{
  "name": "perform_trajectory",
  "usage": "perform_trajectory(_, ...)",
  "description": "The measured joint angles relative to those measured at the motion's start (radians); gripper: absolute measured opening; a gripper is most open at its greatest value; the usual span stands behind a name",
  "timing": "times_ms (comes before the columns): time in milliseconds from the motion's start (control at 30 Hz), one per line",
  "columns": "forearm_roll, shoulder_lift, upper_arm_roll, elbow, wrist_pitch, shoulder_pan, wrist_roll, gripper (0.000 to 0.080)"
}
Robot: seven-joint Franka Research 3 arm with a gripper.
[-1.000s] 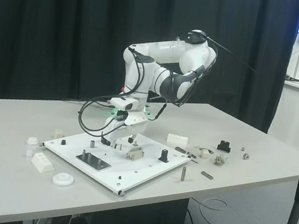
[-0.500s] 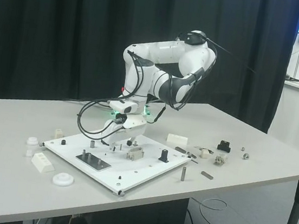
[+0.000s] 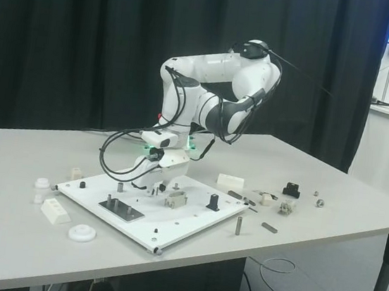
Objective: Remove square peg 1.
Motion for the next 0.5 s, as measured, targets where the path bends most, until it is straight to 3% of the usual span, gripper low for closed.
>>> perform_trajectory(33, 0.0, 0.0, 0.0, -0.001, 0.0, 0.0, 0.0, 0.0514)
perform_trajectory(67, 0.0, 0.0, 0.0, -0.001, 0.0, 0.0, 0.0, 0.0354)
perform_trajectory(233, 0.0, 0.0, 0.002, -0.004, 0.0, 0.0, 0.0, 0.0354)
perform_trajectory(267, 0.0, 0.0, 0.002, -0.004, 0.0, 0.0, 0.0, 0.0174)
perform_trajectory(400, 0.0, 0.0, 0.004, -0.004, 0.001, 0.0, 0.0, 0.0174)
perform_trajectory(433, 0.0, 0.0, 0.004, -0.004, 0.001, 0.0, 0.0, 0.0041)
perform_trajectory(500, 0.0, 0.0, 0.004, -0.004, 0.001, 0.0, 0.0, 0.0041)
